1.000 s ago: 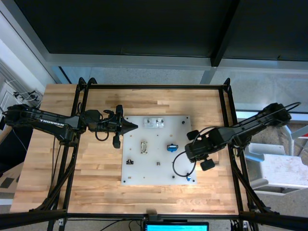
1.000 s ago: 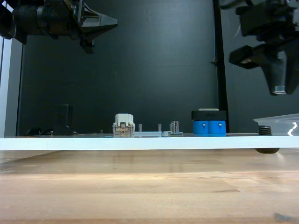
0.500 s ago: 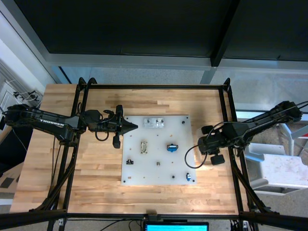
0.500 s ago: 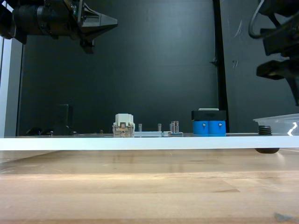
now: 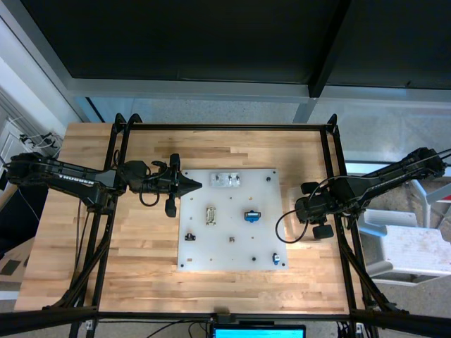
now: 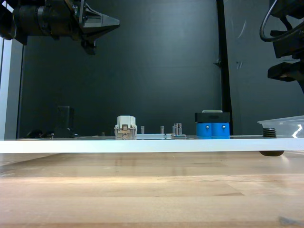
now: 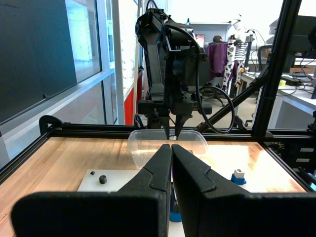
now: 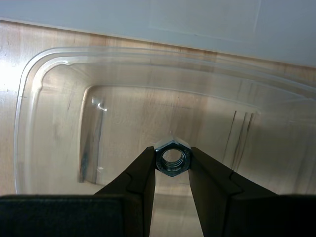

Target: Unfasten the M12 fastener and place in the container

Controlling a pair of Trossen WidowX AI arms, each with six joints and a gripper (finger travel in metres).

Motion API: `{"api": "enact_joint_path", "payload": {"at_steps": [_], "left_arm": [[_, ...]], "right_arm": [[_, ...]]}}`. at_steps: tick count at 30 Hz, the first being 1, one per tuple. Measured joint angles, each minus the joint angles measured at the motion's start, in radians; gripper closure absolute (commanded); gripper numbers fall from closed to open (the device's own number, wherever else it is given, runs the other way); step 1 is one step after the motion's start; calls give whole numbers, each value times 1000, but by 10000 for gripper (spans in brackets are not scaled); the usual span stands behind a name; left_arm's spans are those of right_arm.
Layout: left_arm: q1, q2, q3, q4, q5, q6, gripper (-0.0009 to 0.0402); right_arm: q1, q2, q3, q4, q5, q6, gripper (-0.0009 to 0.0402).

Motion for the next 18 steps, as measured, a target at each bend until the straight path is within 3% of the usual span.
{"api": "enact_joint_path", "payload": {"at_steps": [10,18], "left_arm": [[0,0,0,0,0,0,393],[0,0,0,0,0,0,393]], "right_arm": [[0,0,4,-8,3,43,194],[0,0,4,-8,9,60,150]]}}
